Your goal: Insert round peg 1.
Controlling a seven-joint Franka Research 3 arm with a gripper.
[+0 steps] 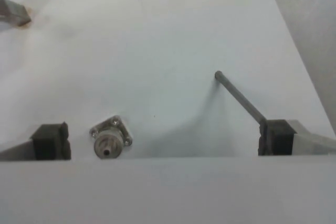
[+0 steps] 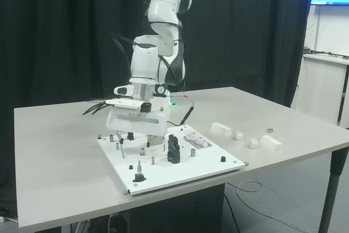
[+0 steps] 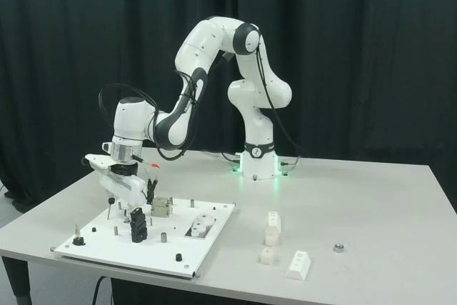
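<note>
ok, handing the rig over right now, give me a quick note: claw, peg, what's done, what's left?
Claw: open, empty, low over the white board at its far left corner.
Peg: thin grey rod leaning against one finger, its far tip touching the board. Not gripped.
Nearby: a small metal socket on the board between the fingers, nearer the other one.
Done: claw brought down around the peg.
Left: close on the peg, lift it, seat it in its hole. I cannot tell from these views which hole that is.
</note>
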